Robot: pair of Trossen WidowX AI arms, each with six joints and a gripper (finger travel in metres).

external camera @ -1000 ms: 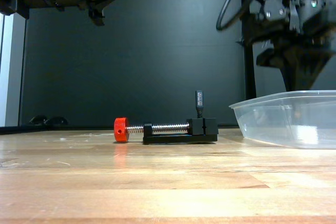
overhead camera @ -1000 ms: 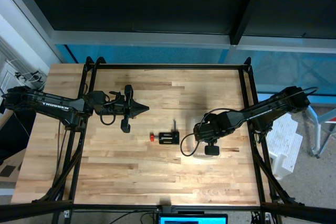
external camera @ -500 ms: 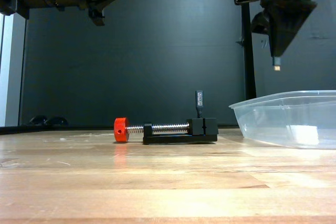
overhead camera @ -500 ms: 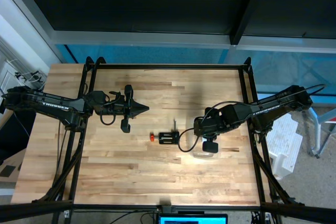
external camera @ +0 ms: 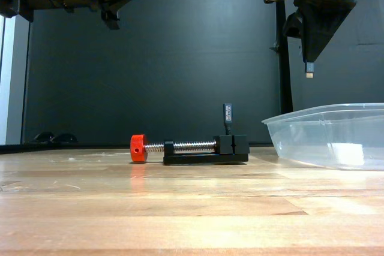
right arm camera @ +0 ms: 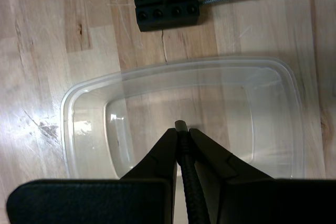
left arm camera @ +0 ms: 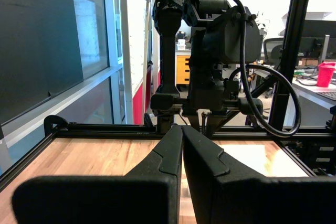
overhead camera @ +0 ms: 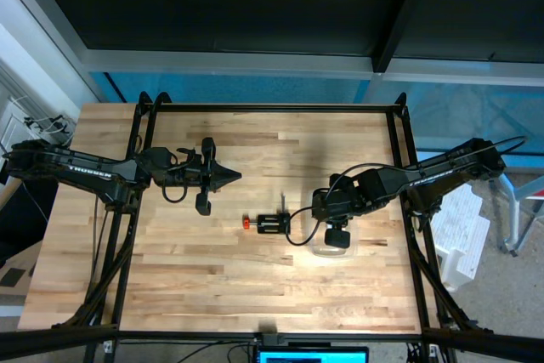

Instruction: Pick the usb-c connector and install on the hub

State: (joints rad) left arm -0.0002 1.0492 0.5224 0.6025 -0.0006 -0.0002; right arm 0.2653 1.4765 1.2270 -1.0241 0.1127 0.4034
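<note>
1. usb-c connector [external camera: 309, 71] hangs plug-down in the air, pinched by the right claw [external camera: 310, 57] above the left end of a clear tub [external camera: 324, 142]. Only its lower end shows below the fingers.
2. Its braided cable [right arm camera: 191, 192] runs back between the fingers, and the rest is hidden.
3. Hub [external camera: 227, 114] stands upright in a black vise [external camera: 207, 151] with a red knob [external camera: 138, 148], left of the tub. Its port cannot be made out.
4. The right wrist view cuts the vise off at the frame edge.
5. Left claw [left arm camera: 182, 128] hangs high over the bench [overhead camera: 212, 269] at the left, well apart from the vise. Its fingers are pressed together on nothing.
</note>
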